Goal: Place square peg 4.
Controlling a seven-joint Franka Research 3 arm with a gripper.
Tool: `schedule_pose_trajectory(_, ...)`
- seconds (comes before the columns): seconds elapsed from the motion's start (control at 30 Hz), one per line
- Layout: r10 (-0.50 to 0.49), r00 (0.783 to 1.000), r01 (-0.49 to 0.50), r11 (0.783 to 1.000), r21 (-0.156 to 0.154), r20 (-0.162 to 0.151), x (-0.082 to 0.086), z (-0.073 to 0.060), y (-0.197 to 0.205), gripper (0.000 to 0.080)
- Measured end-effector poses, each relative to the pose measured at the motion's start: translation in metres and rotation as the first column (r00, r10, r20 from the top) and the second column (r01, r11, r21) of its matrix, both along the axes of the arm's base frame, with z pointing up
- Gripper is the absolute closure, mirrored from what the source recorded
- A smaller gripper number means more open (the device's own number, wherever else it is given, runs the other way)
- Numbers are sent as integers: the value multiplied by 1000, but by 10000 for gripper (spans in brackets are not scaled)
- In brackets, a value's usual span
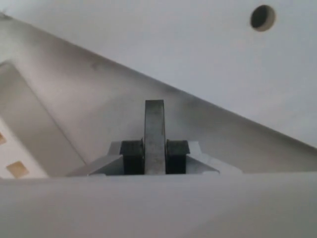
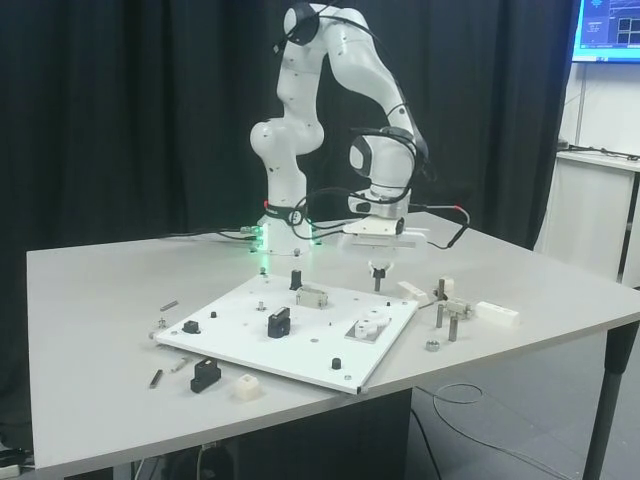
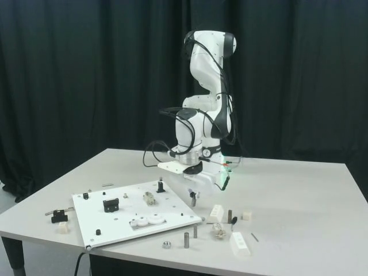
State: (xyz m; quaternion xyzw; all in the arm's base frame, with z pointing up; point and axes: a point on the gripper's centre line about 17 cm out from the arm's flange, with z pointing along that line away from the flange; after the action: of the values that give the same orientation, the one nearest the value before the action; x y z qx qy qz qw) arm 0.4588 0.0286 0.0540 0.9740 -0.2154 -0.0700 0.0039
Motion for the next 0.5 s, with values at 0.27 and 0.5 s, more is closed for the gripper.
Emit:
schedule_pose_trajectory(0.27,8,1000,-8,1000,-5,1,0,-7,7,708)
schedule_pose_trajectory(0.5,-10,1000,11,1000,-11,5,1,-11,9,682)
